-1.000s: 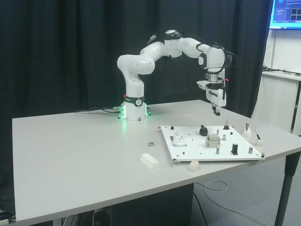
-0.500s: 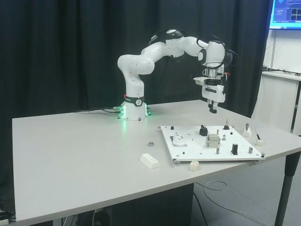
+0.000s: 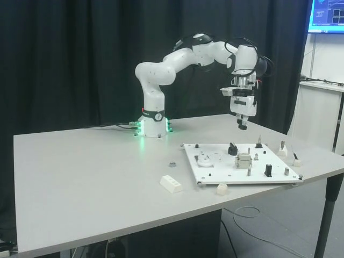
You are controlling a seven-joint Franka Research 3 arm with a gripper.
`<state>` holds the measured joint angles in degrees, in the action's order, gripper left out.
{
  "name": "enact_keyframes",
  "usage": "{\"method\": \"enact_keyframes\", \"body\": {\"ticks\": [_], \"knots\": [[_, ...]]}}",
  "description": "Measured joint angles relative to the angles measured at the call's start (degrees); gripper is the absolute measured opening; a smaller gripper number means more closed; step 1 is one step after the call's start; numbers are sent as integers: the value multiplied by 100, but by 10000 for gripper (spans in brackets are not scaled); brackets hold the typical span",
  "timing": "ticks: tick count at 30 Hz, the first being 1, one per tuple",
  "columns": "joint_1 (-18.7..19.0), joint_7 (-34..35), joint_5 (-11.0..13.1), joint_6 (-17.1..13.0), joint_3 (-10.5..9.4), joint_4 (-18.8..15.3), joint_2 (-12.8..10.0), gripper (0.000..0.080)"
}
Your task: Insert D-SUB.
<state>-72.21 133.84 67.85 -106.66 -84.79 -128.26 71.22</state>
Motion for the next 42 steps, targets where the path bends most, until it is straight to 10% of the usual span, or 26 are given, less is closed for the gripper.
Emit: {"method": "enact_keyframes", "body": {"ticks": [42], "knots": [[-1084,-149,-5,757,-245,441,-1,388]]}}
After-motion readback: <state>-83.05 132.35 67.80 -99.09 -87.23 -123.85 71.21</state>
